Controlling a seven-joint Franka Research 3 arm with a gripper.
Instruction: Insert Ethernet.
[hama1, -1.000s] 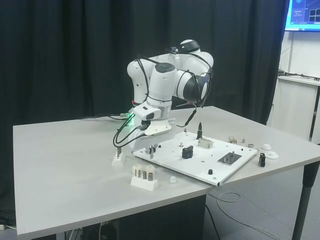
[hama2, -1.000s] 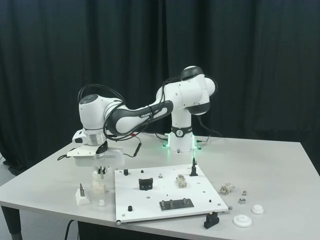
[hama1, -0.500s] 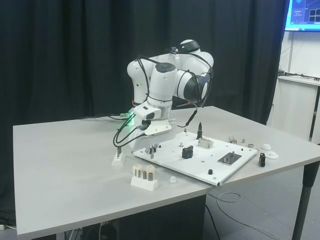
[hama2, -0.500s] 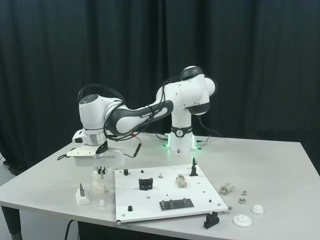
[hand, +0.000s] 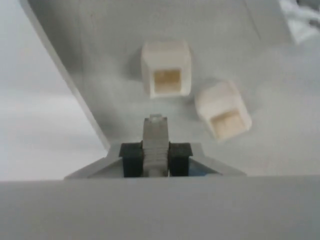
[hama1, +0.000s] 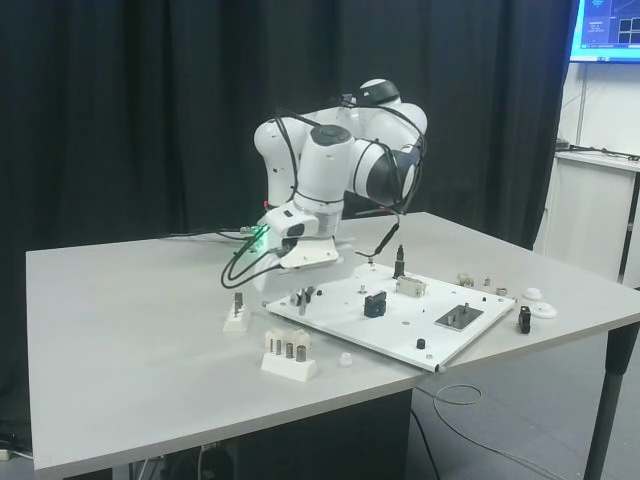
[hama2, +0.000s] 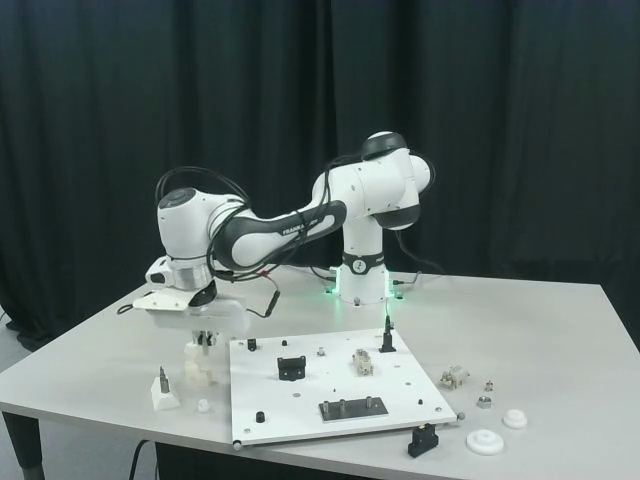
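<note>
**Grey table, white arm, plug held above holder block**

Grey table (hama1: 120, 320) bearing white Franka arm (hama2: 300, 215), bolted at the far side and reaching over the near-left corner of a white assembly board (hama2: 335, 385). Black-fingered gripper (hand: 155, 159) pinching a pale Ethernet plug (hand: 155, 134) upright, plug tip pointing down toward the table. Just beneath, two white socket blocks (hand: 166, 67), hollow sides up, standing beside the board's edge and apart from the plug. Near the table's front edge, a white parts holder (hama1: 289, 358) carrying small grey pieces.
</note>
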